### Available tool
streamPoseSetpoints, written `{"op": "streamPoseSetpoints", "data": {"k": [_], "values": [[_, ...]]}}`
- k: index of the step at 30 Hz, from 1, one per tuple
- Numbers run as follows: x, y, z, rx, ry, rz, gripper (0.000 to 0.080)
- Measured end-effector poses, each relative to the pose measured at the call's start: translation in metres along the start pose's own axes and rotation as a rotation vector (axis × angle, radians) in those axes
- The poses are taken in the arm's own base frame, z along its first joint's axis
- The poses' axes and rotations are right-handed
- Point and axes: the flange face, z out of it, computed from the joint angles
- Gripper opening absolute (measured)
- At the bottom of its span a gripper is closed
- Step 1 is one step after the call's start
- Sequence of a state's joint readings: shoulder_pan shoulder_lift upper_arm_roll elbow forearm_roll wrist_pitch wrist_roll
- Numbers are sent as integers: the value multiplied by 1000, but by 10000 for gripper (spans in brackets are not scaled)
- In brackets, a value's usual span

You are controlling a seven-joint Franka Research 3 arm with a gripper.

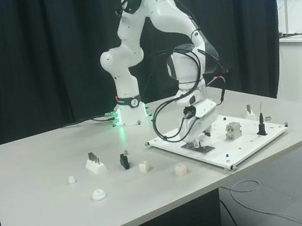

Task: Insert large gear.

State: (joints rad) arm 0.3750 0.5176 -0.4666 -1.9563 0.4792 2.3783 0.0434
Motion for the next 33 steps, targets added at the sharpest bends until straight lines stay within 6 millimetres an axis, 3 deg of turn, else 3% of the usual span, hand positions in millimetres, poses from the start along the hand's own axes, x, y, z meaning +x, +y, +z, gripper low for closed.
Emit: {"op": "streamPoseSetpoints", "data": {"k": [33], "values": [[-11,-7,10,-12,54,-18,594]]}}
